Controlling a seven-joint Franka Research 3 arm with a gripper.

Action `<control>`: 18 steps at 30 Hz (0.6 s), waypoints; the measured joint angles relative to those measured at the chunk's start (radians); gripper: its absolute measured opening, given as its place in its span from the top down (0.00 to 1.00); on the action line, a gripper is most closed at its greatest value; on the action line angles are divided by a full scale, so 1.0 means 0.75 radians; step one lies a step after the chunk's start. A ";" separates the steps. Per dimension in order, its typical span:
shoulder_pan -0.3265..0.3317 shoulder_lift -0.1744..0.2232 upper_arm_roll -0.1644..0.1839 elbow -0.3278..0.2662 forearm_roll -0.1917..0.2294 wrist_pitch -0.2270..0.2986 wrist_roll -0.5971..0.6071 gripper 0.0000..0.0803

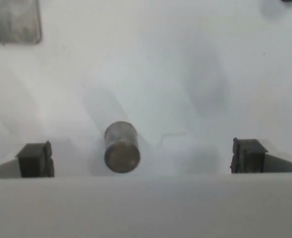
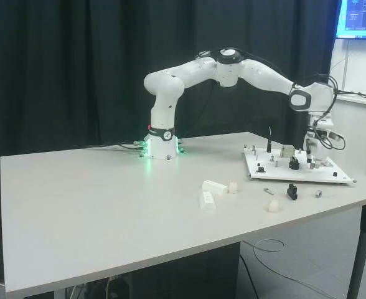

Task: Remove round peg 4.

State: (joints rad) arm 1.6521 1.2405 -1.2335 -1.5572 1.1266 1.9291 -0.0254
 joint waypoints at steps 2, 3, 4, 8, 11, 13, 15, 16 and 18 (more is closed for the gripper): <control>-0.001 0.000 0.005 0.001 0.000 0.000 0.000 0.00; -0.001 0.000 0.008 0.001 0.000 0.001 0.000 0.00; -0.001 0.000 0.010 0.002 0.000 0.001 0.000 0.00; -0.003 0.000 0.016 0.006 0.000 0.001 0.001 0.00; -0.005 0.000 0.020 0.009 0.001 0.001 0.002 0.00; -0.008 -0.001 0.023 0.013 0.001 0.000 0.002 0.00; -0.012 -0.002 0.028 0.017 0.001 0.000 0.002 0.00; -0.015 -0.002 0.030 0.020 0.001 -0.001 0.002 0.00; -0.020 -0.002 0.033 0.025 0.001 -0.001 0.002 0.00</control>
State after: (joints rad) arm 1.6373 1.2390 -1.2086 -1.5386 1.1277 1.9281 -0.0240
